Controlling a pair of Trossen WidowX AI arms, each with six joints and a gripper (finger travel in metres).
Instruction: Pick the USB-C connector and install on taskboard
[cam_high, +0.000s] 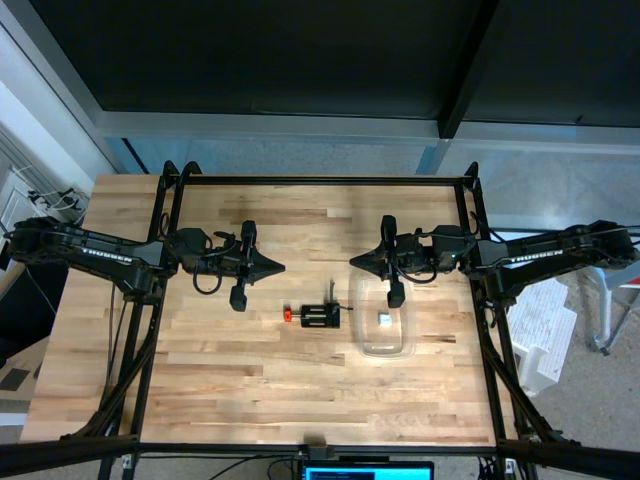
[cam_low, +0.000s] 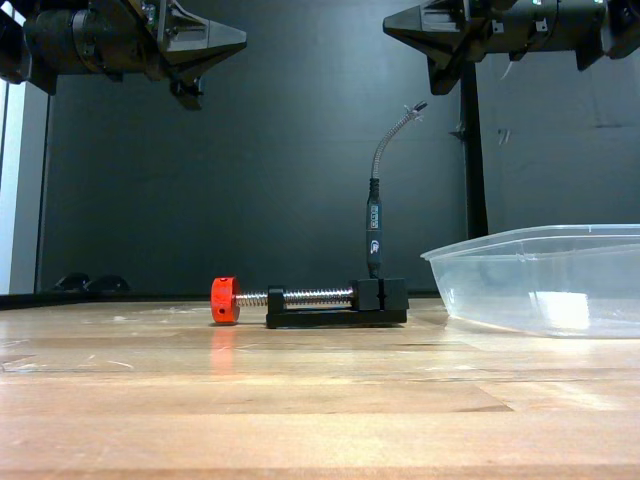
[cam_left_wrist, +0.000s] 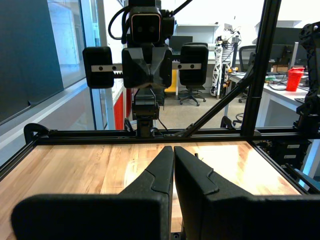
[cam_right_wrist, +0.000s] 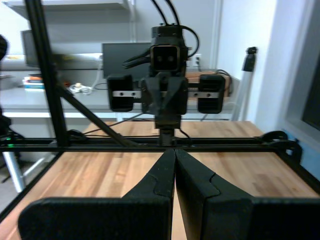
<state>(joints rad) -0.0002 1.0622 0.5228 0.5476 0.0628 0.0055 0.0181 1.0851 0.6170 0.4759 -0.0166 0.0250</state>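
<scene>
Black taskboard (cam_high: 318, 316) sat mid-frame on the desk (cam_high: 200, 380), USB-C connector (cam_low: 373, 225) standing upright at its right end; left end effector (cam_high: 281, 268) and right end effector (cam_high: 353, 262) hung clenched above, right one nearer

Even overhead light falls on my bench (cam_high: 230, 380) and leaves only soft, short shadows in the high view. The low view is dim against a dark wall: my left end effector (cam_low: 240, 40) and right end effector (cam_low: 390, 22) hang high above the bench's middle as near-black shapes, and a white glare spot sits on the clear tray (cam_low: 565, 310). In my left wrist view the far room is overexposed and the wood shines, and both wrist views blur at the base of my pressed-together fingers.
</scene>
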